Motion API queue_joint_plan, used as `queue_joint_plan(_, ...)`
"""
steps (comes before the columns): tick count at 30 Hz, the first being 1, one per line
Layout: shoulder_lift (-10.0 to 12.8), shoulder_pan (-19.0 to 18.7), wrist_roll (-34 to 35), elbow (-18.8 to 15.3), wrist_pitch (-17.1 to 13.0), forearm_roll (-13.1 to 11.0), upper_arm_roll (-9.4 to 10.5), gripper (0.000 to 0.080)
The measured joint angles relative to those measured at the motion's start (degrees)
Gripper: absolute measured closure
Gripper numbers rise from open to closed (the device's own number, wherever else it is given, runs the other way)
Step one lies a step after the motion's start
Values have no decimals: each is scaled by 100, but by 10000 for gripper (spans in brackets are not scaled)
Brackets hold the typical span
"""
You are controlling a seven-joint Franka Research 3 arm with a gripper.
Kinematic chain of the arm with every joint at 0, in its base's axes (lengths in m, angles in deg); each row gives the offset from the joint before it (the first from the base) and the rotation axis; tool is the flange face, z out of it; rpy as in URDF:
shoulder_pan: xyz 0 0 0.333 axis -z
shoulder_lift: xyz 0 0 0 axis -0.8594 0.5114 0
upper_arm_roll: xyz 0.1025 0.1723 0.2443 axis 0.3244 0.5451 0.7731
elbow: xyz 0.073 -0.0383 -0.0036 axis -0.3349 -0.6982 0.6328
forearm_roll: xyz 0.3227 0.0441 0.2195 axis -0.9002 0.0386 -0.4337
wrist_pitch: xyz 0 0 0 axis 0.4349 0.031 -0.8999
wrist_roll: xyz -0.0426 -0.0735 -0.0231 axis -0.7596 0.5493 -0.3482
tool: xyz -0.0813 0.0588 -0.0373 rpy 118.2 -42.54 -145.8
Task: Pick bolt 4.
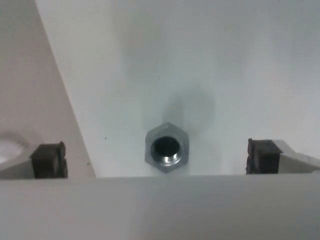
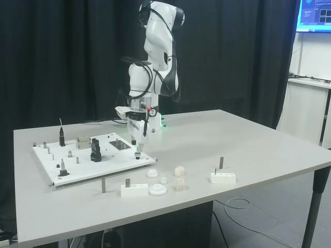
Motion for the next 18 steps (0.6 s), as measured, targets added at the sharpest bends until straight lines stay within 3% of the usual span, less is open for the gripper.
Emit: queue_joint_plan(18, 334, 26, -5, -23, -272, -163, 162, 3)
